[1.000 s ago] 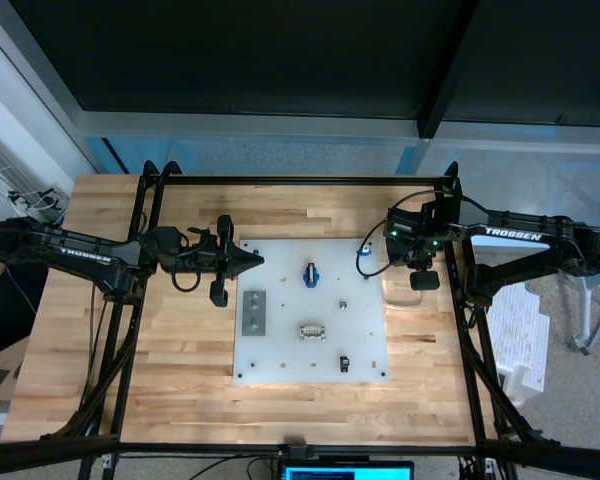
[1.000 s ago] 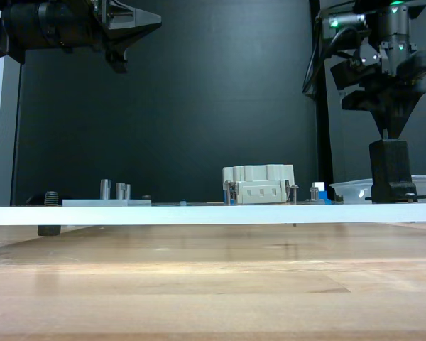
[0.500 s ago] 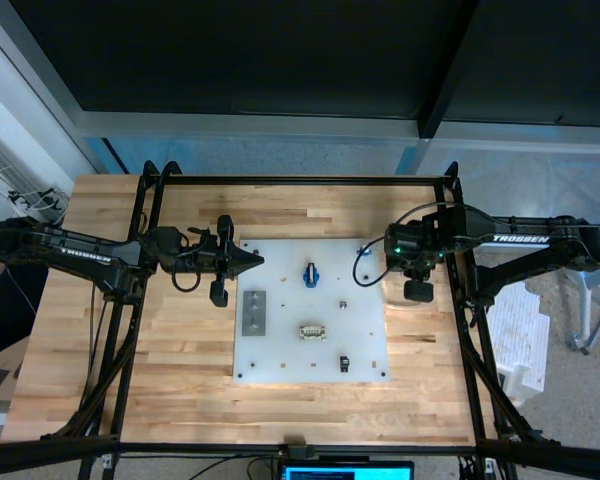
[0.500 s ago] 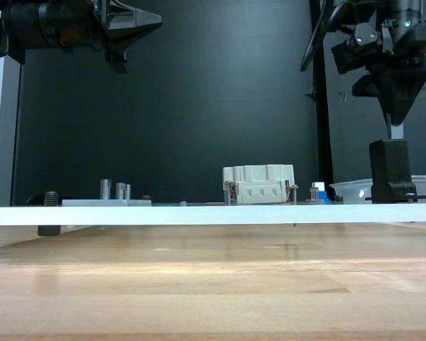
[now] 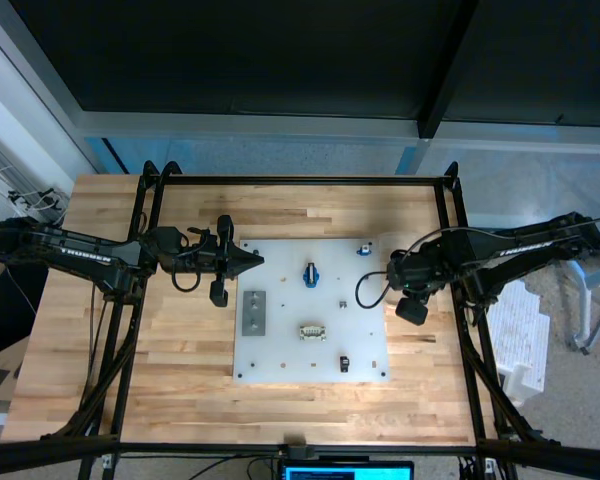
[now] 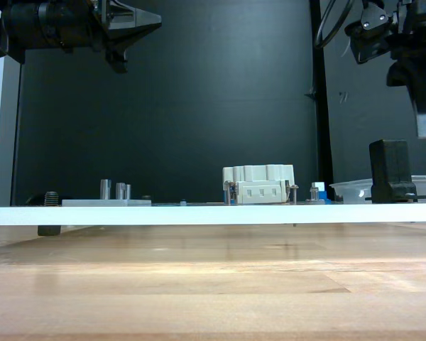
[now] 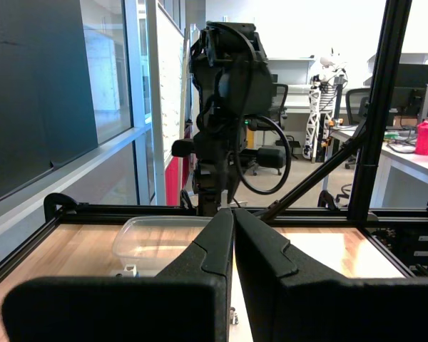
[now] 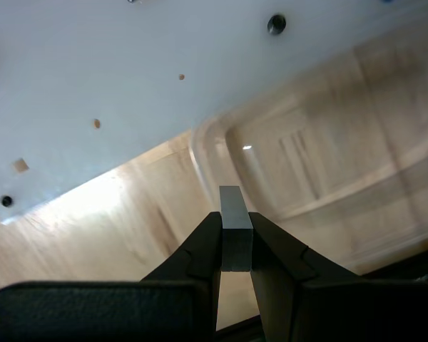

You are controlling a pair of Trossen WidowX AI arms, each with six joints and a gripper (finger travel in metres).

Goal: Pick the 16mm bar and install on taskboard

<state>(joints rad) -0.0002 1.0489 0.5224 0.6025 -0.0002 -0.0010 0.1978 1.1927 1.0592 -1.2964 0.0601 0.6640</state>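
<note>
Grip on the 16mm bar (image 8: 235, 214) comes from the right tool (image 8: 235, 234): its jaws pinch the bar's flat sides, and the end pokes out past the tips. In the low view the bar (image 6: 425, 121) hangs in the air, higher than a black fitting (image 6: 390, 170) on the taskboard (image 6: 199, 214). Under this tool sits a clear tray (image 8: 307, 157) on the tabletop (image 8: 128, 214), just beside the taskboard's edge; the part of its floor in view shows only wood grain through it. The left tool (image 7: 233, 226) hovers above the opposite edge of the taskboard (image 5: 280, 340), jaws pressed together on nothing, pointing toward the right arm.
</note>
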